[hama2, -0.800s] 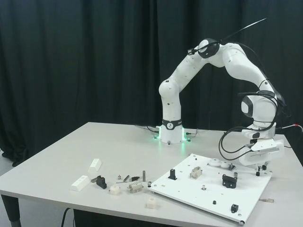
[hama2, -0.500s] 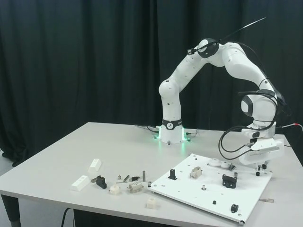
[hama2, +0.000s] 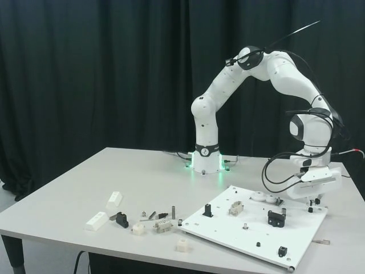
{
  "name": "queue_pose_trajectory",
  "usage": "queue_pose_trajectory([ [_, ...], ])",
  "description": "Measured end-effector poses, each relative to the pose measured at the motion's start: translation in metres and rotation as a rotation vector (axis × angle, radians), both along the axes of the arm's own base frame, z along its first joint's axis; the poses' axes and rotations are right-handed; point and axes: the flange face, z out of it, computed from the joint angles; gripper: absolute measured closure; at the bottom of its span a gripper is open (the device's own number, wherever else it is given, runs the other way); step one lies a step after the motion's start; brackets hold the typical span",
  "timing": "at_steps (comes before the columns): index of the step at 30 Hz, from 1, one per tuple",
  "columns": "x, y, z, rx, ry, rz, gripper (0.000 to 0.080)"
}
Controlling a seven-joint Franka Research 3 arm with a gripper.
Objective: Place bolt 4.
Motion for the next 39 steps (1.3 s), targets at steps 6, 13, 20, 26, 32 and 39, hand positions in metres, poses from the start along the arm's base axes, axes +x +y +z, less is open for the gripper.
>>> queue_pose_trajectory([
  [6,0.003,-0.003,0.000,0.001,-0.002,-0.007,0.0579],
  [13,0.009,-0.004,0.000,0.014,-0.018,-0.018,0.0579],
  [20,0.016,0.003,-0.003,0.046,-0.044,-0.038,0.0579],
  [26,0.023,0.016,-0.010,0.071,-0.057,-0.048,0.0579],
  [32,0.033,0.029,-0.017,0.086,-0.070,-0.061,0.0579],
  [39,0.039,0.044,-0.023,0.088,-0.072,-0.088,0.0579],
])
